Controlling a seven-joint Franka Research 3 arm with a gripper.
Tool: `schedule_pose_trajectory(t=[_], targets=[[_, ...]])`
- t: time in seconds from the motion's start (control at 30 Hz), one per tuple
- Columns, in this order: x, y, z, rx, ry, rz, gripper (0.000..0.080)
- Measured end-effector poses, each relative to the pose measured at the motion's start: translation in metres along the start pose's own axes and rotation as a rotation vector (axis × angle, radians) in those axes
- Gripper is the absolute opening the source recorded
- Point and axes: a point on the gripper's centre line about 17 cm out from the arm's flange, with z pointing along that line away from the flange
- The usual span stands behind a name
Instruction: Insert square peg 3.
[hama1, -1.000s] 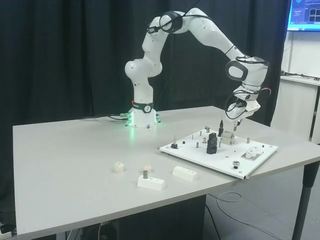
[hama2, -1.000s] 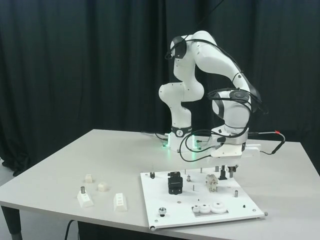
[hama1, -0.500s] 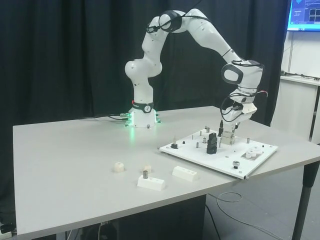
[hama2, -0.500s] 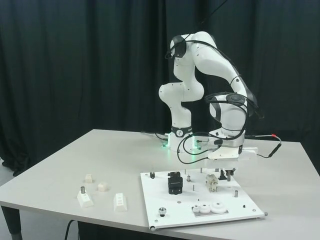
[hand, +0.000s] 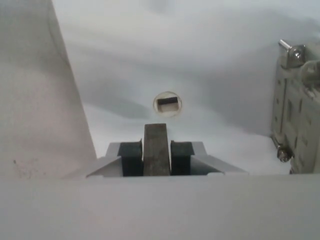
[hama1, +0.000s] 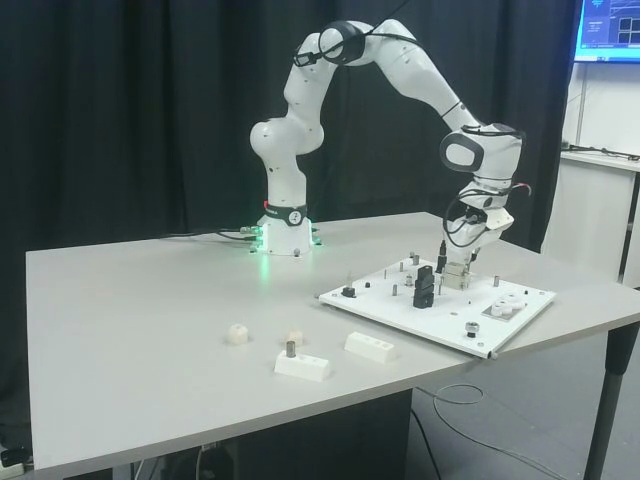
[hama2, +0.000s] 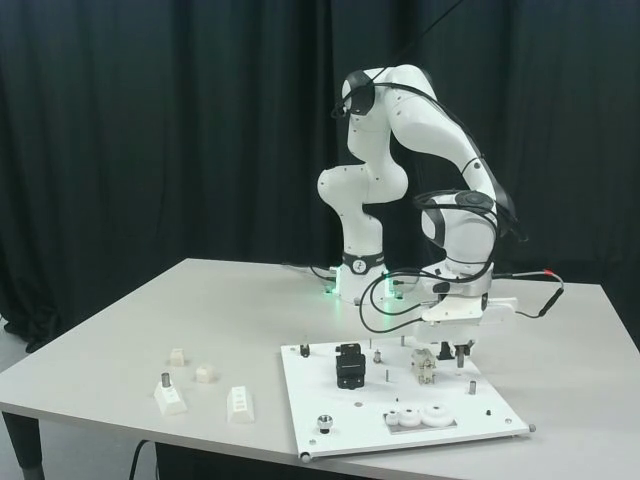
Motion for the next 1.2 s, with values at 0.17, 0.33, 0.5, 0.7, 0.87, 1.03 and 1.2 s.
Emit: schedule_pose_trajectory(t=[0.17, 0.33, 0.5, 0.7, 0.87, 1.03, 1.2], targets=[[0.002, 0.001, 0.002, -0.008, 0.014, -0.015, 0.0116], [0.004, 0.001, 0.003, -0.010, 0.026, -0.020, 0.0116], [0.007, 0.004, 0.002, -0.015, 0.037, -0.022, 0.0116], [0.011, 0.010, 0.002, -0.022, 0.046, -0.020, 0.0116], [0.012, 0.013, 0.001, -0.024, 0.051, -0.017, 0.0116], [0.012, 0.013, 0.002, -0.024, 0.052, -0.016, 0.0116], [0.011, 0.012, 0.004, -0.025, 0.051, -0.018, 0.0116]])
